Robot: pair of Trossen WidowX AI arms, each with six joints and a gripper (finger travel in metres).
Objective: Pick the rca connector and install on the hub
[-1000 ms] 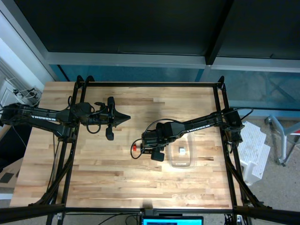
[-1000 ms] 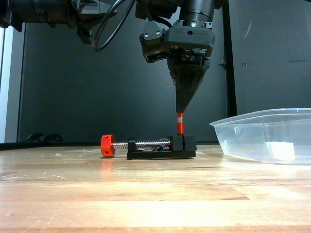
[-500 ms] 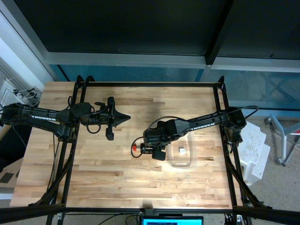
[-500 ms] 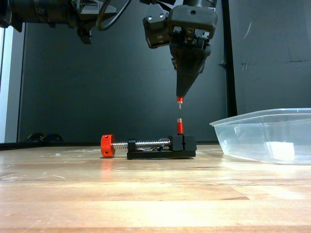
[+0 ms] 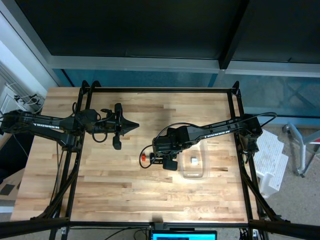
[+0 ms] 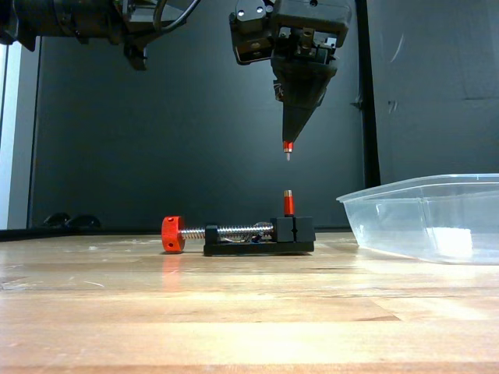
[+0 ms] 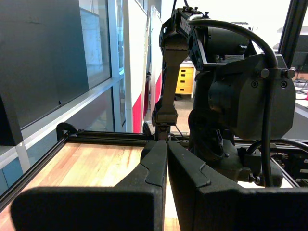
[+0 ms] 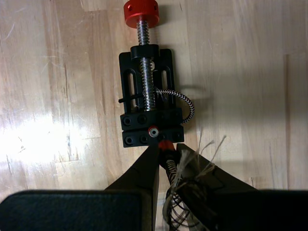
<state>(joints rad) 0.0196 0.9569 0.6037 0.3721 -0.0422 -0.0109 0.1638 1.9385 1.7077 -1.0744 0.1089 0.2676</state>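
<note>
The hub (image 6: pixel 261 236) is a black block with a red-orange knob (image 6: pixel 172 233), a silvery screw and an upright red socket (image 6: pixel 288 202); it lies mid-table (image 5: pixel 154 159). My right gripper (image 6: pixel 288 142) hangs straight above that socket, shut on the rca connector (image 6: pixel 288 148), a tiny red and silvery plug whose pin points down, with a gap between pin and socket. In the right wrist view the connector (image 8: pixel 165 149) sits between the fingers of the right gripper (image 8: pixel 167 151), just off the hub (image 8: pixel 151 110). My left gripper (image 5: pixel 136 125) is parked at the back left, shut (image 7: pixel 167 144).
A clear plastic tray (image 6: pixel 421 210) stands just right of the hub, with a tiny white square piece (image 5: pixel 193 160) inside it. A thin braided wire (image 8: pixel 185 103) loops out of the hub. A black frame (image 5: pixel 160 90) runs around the wooden table.
My right gripper has risen straight up from the hub's red socket, keeping the small plug in its tips. A gap has opened between plug and socket. The left arm has not moved.
</note>
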